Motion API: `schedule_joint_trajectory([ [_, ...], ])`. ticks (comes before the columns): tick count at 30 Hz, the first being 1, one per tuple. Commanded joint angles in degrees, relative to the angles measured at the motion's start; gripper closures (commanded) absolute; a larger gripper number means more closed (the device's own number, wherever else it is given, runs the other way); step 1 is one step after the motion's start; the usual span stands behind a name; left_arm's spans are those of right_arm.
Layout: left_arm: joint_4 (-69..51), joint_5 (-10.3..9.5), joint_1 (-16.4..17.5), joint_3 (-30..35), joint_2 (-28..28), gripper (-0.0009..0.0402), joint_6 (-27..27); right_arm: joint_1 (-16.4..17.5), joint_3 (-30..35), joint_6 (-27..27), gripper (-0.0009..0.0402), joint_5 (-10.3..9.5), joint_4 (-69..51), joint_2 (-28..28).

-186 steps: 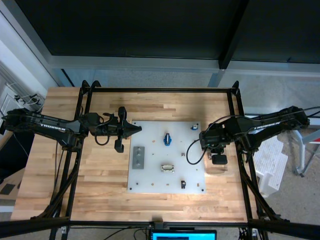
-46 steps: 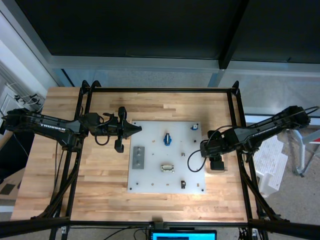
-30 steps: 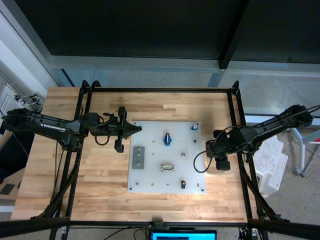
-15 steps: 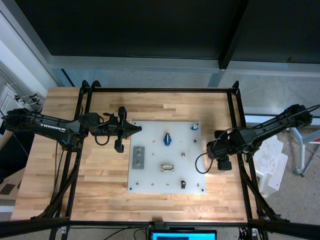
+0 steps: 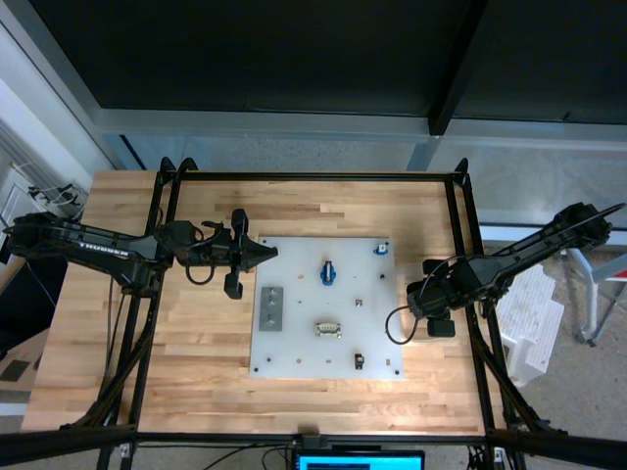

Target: Pick the HAN10E connector and install on the hub

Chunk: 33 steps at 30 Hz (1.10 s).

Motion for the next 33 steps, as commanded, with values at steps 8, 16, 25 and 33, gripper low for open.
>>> schedule_joint_trajectory([
  [8, 0.02, 0.02, 0.02, 0.02, 0.02, 0.0393, 0.00, 0.13, -0.90, 1.07, 0.0235, 1.53, 1.90, 1.03],
  [16, 0.02, 0.02, 0.02, 0.02, 0.02, 0.0393, 0.00, 0.42, -2.47, 0.96, 0.0231, -0.17, 4.72, 1.16],
  [25, 0.00, 0.02, 0.02, 0.02, 0.02, 0.0393, 0.00, 0.46, -4.94, 2.84, 0.0176, 0.00, 7.69, 1.16],
  [33, 0.02, 0.02, 0.02, 0.02, 0.02, 0.0393, 0.00, 0.42, -5.84, 3.76, 0.0168, 0.02, 8.48, 1.16],
])
